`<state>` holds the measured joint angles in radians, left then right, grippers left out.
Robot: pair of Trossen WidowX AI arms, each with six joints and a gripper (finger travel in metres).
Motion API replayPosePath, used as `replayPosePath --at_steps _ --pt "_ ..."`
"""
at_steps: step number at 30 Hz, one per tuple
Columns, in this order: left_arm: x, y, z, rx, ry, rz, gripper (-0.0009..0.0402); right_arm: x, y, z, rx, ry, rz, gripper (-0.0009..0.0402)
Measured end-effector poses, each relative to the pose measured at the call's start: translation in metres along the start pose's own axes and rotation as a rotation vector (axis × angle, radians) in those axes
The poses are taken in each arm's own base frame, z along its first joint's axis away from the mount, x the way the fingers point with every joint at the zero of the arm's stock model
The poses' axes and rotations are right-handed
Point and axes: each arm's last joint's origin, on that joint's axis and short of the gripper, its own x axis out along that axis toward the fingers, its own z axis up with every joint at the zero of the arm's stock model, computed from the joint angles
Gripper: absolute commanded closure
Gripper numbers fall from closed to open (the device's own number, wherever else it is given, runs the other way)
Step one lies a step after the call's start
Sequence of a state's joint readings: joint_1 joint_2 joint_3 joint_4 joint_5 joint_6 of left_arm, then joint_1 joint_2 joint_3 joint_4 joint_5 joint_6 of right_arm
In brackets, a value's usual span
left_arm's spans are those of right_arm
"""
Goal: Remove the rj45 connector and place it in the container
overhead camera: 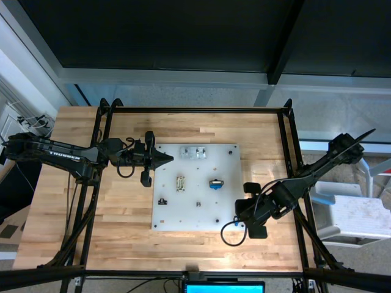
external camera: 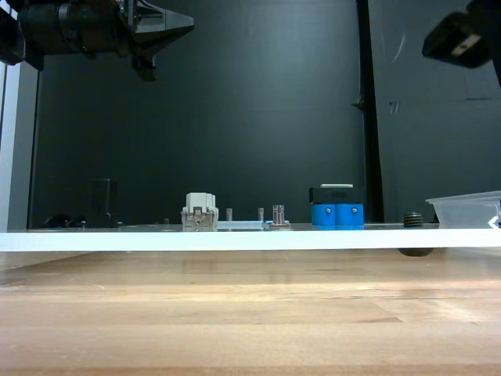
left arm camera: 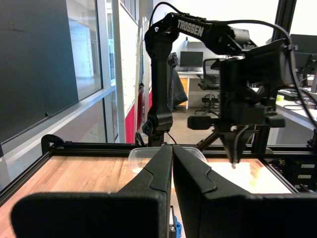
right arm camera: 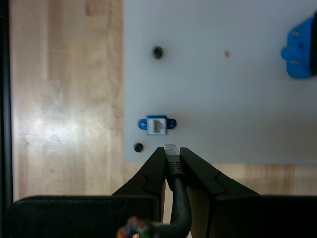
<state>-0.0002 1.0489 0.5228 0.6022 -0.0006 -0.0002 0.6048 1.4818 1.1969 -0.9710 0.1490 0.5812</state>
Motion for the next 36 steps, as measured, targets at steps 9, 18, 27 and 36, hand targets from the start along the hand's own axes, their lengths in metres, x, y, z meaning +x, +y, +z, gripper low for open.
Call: replayPosePath --at_steps 9,18,27,36 --pt "0.000 0.000 0.000 0.000 0.000 0.000 0.0392 -0.004 -0.024 -0.030 0.084 0.006 -0.006 0.0393" --pt "0.000 0.000 0.000 0.000 0.000 0.000 0.0392 -0.009 -0.054 -0.065 0.135 0.019 -0.001 0.0393" --pt "0.000 0.000 0.000 0.000 0.000 0.000 0.0392 -0.010 -0.080 -0.096 0.171 0.083 -0.042 0.0393" --pt "0.000 0.000 0.000 0.000 0.000 0.000 0.0392 -0.006 -0.089 -0.109 0.179 0.124 -0.076 0.0393"
